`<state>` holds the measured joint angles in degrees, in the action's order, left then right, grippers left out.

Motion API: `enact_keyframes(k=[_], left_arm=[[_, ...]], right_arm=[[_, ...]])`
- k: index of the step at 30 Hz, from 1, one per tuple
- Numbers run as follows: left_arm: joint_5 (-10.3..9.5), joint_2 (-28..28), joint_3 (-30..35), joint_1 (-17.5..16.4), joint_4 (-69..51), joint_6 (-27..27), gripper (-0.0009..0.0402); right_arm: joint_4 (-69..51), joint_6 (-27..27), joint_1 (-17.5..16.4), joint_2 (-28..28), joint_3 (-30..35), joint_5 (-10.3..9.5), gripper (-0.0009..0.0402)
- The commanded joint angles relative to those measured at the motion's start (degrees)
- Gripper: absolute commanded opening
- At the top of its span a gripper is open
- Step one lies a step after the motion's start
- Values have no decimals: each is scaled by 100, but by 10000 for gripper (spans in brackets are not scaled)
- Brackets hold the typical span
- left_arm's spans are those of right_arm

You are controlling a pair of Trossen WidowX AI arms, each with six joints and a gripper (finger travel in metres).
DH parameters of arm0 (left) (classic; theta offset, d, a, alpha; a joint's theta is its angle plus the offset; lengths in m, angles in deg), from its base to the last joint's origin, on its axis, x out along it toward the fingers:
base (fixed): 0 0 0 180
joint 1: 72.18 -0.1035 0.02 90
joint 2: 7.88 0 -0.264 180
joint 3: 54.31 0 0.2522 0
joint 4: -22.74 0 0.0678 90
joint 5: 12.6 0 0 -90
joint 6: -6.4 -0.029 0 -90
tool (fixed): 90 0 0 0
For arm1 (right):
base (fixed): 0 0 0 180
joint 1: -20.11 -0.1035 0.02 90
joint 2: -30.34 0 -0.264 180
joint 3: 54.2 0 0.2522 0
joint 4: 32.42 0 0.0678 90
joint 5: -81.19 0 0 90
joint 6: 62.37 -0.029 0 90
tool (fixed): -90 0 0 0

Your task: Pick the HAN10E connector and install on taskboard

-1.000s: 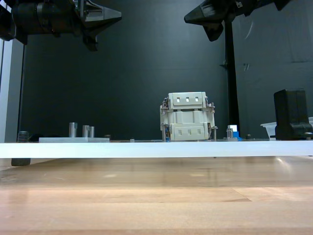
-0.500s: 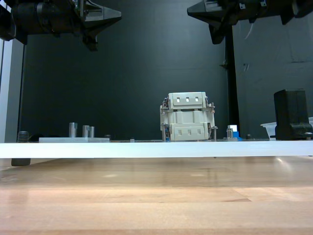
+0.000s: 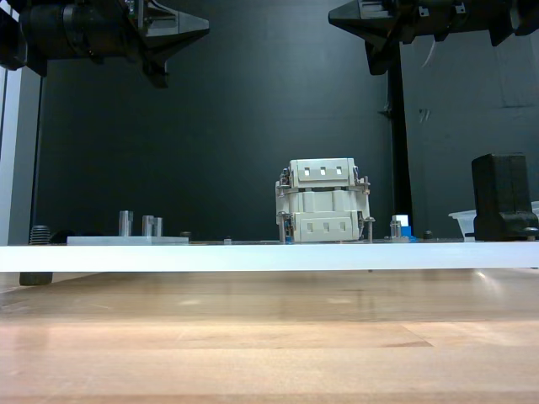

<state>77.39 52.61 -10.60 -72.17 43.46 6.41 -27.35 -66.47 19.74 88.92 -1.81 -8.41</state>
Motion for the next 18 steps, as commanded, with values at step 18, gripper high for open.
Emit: enact_keyframes(k=[18], left_arm=[[0,0,0,0,0,-2,1]], right_arm=[[459,-76,0,0,-345,0,0]])
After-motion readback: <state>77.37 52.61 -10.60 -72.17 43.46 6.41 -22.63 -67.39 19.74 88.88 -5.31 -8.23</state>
